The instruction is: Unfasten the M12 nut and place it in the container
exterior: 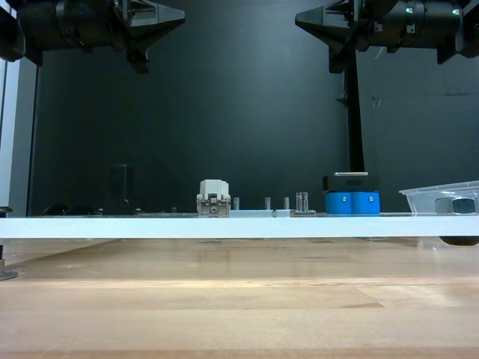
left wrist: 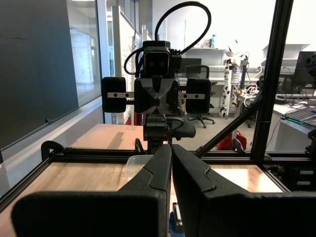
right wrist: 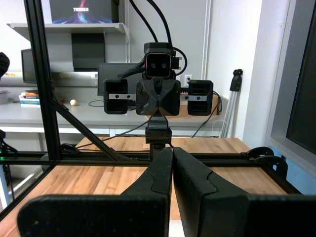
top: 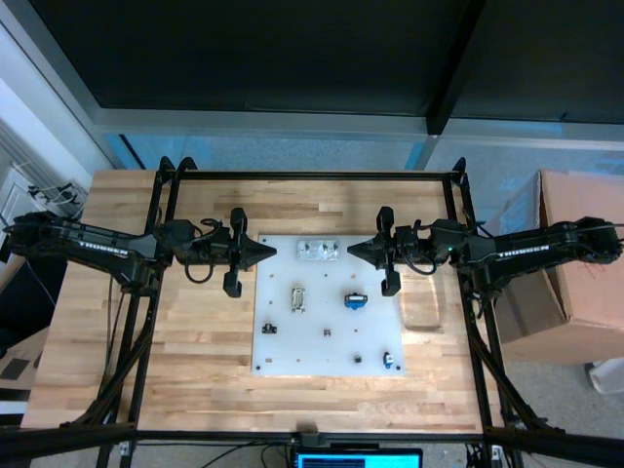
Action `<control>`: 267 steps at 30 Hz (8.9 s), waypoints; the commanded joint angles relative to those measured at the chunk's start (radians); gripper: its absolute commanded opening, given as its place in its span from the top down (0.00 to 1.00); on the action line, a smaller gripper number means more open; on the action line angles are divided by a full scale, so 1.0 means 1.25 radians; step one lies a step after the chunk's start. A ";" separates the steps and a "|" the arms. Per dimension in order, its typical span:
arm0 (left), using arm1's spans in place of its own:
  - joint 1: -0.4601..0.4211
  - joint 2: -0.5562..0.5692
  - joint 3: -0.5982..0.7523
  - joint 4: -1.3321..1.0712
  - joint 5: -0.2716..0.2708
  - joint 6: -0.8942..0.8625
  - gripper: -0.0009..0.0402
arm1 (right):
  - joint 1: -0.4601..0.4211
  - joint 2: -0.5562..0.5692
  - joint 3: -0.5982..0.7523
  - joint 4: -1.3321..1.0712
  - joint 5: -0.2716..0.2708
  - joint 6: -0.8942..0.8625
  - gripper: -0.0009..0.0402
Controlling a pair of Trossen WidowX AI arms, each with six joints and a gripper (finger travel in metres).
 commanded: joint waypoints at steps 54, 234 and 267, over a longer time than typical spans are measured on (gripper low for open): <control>0.000 0.002 -0.001 -0.002 -0.001 0.000 0.98 | 0.371 0.414 0.763 -1.437 0.028 0.239 0.98; 0.000 0.002 -0.001 -0.002 -0.001 0.000 0.98 | 0.430 0.778 0.795 -1.301 0.069 0.544 0.43; 0.000 0.002 -0.001 -0.002 -0.001 0.000 0.98 | 0.430 0.748 0.744 -1.260 0.048 0.527 0.89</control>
